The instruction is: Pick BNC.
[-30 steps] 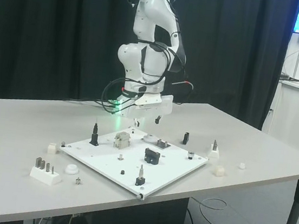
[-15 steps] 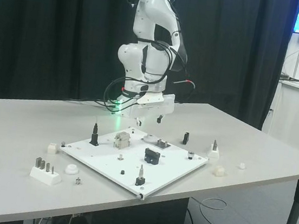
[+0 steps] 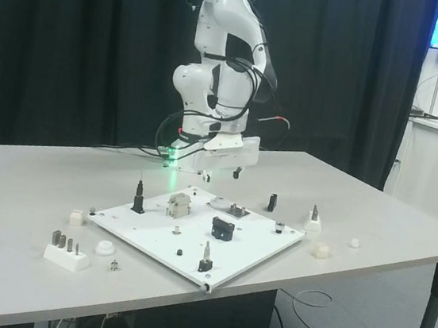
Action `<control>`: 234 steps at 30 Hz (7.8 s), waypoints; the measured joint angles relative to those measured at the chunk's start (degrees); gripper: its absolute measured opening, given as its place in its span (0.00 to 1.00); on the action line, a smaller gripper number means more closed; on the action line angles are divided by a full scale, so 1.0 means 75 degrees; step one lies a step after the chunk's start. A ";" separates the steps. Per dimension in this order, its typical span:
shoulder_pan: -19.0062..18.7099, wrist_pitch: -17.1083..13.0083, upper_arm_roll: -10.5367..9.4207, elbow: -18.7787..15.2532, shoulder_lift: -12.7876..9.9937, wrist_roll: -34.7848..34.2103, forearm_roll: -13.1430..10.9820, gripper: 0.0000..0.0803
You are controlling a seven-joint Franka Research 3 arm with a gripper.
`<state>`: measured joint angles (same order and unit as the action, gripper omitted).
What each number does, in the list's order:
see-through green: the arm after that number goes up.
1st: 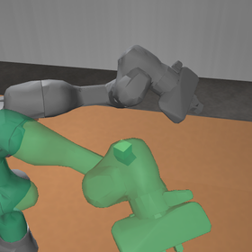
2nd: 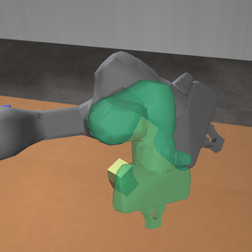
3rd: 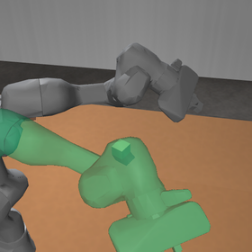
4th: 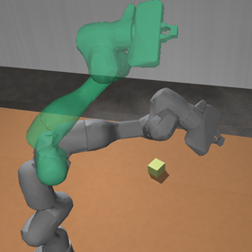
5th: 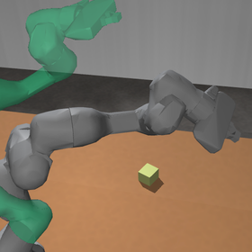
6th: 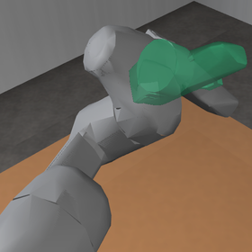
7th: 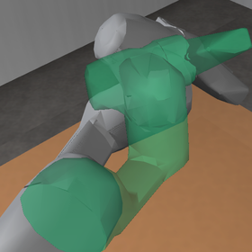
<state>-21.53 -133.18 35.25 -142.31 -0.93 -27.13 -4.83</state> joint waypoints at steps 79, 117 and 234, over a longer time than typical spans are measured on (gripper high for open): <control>0.2932 -0.0698 -0.0659 0.5798 -0.3909 0.2786 -0.0428 1.00; 0.4491 0.1157 -0.1014 0.8550 -0.5958 0.6133 -0.1980 1.00; 0.5446 0.1968 -0.0995 1.1803 -0.8890 0.6019 -0.3068 0.16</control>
<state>19.31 -118.42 27.78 -53.79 -67.60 18.01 -27.84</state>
